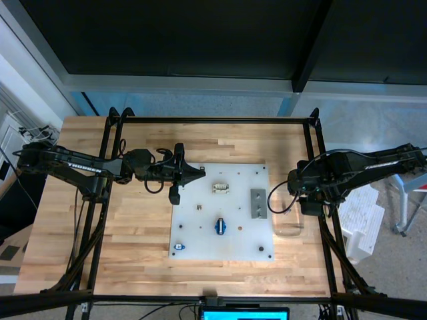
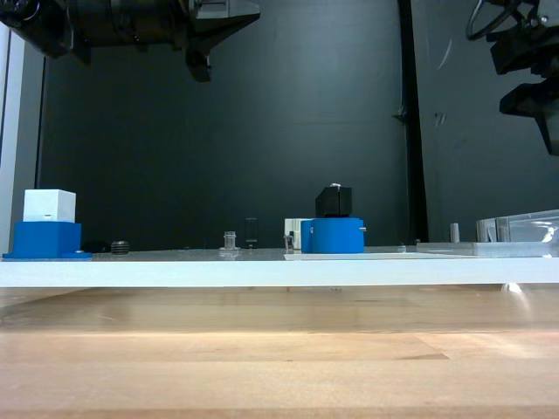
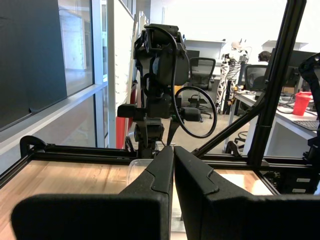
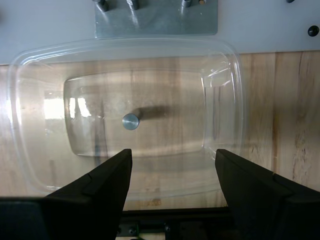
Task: Pick the 16mm cylinder and install on the taskboard
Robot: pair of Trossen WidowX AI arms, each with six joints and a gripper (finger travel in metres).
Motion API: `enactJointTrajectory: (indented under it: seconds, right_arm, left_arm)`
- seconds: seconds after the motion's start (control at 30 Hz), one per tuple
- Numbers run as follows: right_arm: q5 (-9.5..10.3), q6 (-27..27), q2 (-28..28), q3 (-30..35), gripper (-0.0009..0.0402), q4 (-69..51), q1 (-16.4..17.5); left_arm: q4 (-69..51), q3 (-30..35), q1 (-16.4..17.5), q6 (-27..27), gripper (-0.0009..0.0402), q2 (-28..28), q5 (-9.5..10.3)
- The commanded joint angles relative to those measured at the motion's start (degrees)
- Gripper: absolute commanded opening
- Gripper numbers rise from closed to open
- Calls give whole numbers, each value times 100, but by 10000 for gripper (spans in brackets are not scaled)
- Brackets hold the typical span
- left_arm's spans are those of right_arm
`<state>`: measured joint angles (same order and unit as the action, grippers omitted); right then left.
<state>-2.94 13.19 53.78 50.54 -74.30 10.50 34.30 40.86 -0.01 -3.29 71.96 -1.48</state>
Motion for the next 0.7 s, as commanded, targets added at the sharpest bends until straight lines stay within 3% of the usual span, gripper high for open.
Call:
enactJointTrajectory:
  seconds: [0.03,0.7]
  right_arm:
    - [-192,2,50,-96,242,76,4]
    - [-306,9,111,-575,243,404,15]
  left_arm:
    - [4,0,0,0,0,2,-2]
    - [0,0,0,2,0,2,-2]
